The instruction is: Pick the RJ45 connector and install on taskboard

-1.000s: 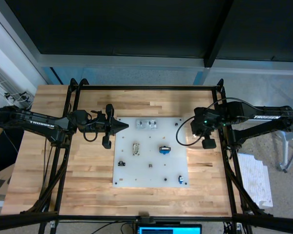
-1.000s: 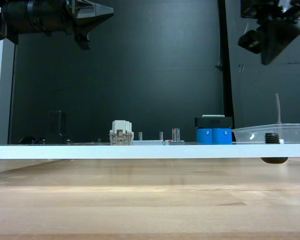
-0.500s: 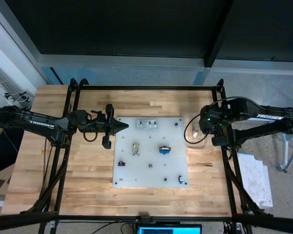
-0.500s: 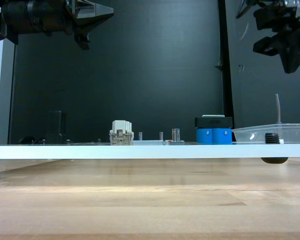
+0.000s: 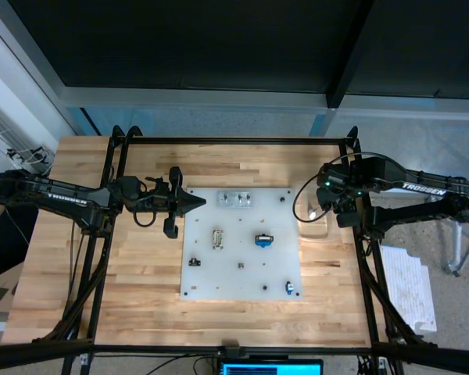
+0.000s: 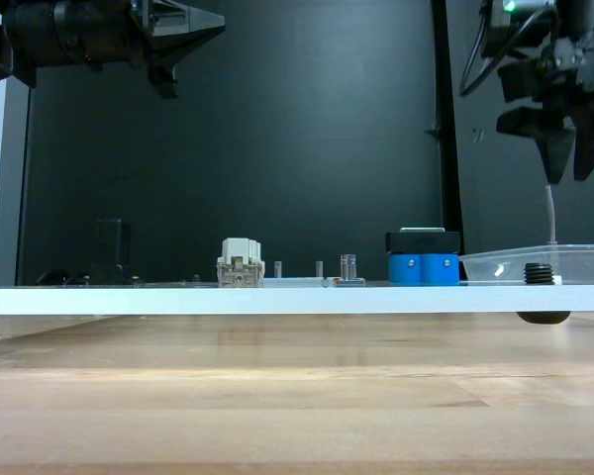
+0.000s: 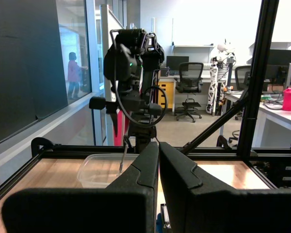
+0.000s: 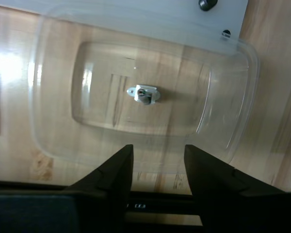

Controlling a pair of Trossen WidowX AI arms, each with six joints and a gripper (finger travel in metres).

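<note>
Gaping right end effector [image 8: 157,147] overhangs whitish RJ45 connector [image 8: 143,93]; left end effector [image 7: 158,144] closed, aloft.

Even room light, dark backdrop [image 6: 307,129], glare on tray [image 8: 53,131]

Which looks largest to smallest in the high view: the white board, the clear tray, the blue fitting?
1. white board
2. clear tray
3. blue fitting
All lie at table height, so the order is safe. The left gripper hangs shut near the board's left edge; the right gripper, open, hangs above the tray.
</note>
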